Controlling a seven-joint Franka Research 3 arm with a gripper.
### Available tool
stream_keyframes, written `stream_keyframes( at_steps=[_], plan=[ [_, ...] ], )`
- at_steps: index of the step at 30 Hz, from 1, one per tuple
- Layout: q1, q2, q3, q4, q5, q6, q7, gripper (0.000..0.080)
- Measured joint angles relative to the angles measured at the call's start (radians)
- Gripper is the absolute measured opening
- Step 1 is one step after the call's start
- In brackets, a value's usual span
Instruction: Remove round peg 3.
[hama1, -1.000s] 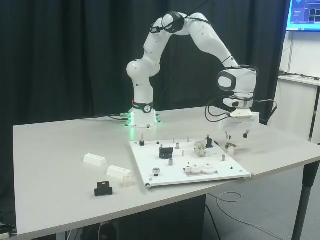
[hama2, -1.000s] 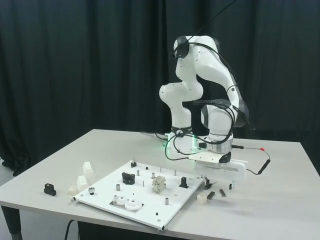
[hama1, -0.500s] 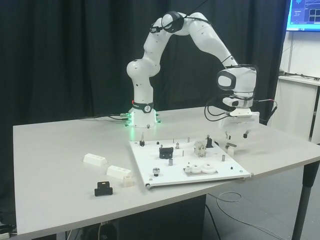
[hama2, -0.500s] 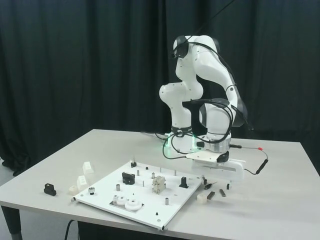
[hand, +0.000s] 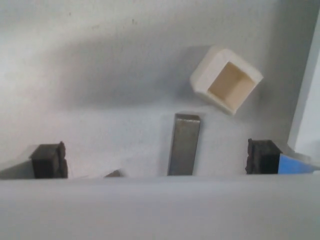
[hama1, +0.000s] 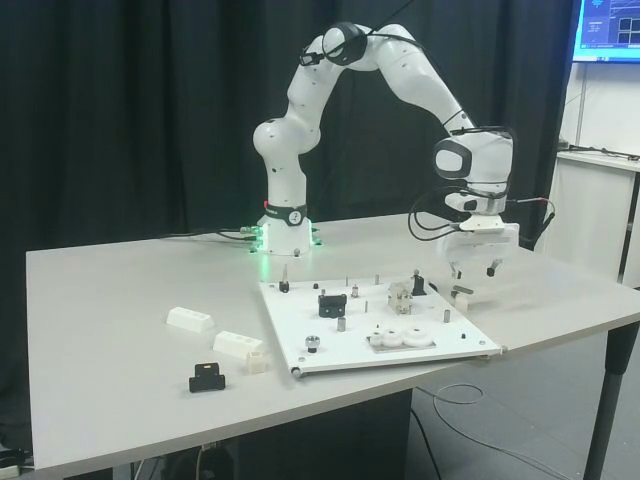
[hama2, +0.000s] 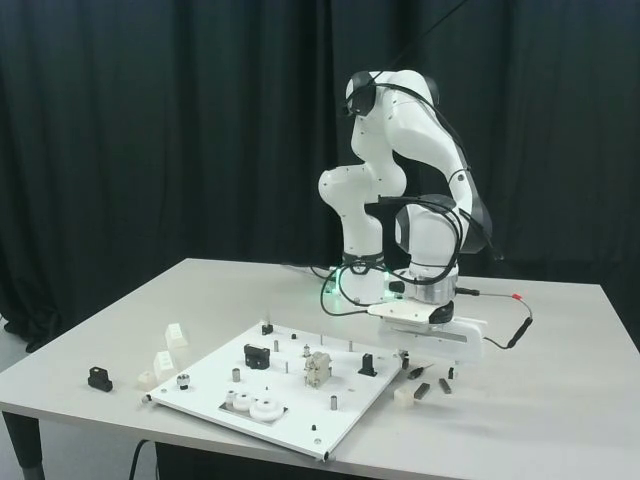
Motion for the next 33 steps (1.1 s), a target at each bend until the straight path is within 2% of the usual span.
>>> stream_keyframes(
  at_steps=[10,17,26,33],
  plan=[
    [-0.007,0.003,-0.032,0.022,-0.056,0.018,-0.038,0.08],
    [-0.047,0.016,-0.053,0.046,-0.073,0.046,-0.099,0.08],
    [-0.143,0.056,-0.05,0.102,-0.072,0.065,-0.202,0.08],
    [-0.217,0.094,-0.024,0.153,-0.07,0.065,-0.239,0.08]
  ],
)
